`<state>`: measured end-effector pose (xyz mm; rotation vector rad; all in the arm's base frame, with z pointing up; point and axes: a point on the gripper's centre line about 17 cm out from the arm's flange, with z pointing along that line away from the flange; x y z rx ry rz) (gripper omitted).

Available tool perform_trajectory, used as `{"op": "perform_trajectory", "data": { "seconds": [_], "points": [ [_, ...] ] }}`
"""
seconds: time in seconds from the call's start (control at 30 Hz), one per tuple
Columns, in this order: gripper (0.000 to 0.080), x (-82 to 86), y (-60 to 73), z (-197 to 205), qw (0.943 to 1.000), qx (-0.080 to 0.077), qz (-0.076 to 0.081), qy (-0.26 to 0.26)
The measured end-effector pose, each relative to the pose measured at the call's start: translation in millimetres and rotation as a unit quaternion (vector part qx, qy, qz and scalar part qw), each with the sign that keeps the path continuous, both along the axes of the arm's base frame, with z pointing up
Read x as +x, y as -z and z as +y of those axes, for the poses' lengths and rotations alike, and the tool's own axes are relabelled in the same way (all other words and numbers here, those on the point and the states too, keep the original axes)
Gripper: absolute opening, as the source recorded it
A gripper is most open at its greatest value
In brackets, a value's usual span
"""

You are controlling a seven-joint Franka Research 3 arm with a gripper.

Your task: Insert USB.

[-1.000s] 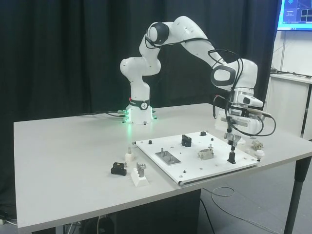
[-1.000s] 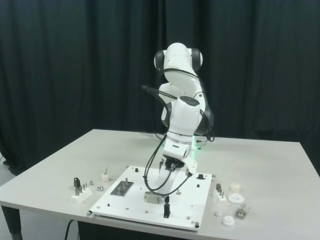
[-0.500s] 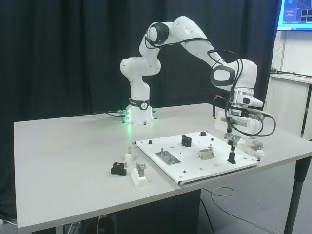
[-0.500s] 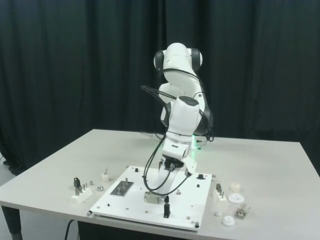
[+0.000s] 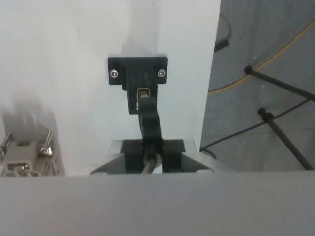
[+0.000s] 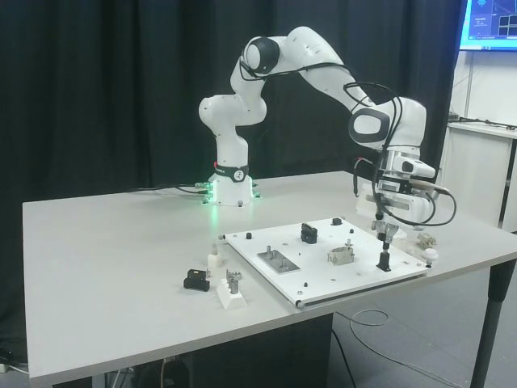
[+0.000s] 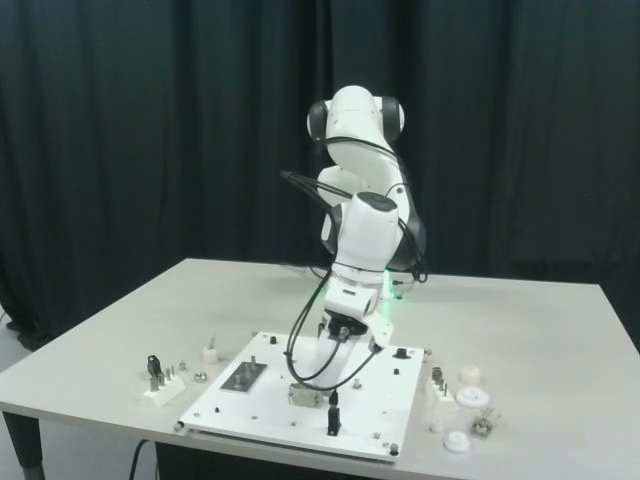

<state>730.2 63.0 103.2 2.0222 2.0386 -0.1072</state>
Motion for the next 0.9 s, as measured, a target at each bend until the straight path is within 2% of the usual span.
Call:
{"op": "perform_trajectory", "data": {
  "seconds": [0.9],
  "points": [
    [0.0070,-1.1,0.2,0.9,1.0000,0.005,0.001,0.006]
  ]
}}
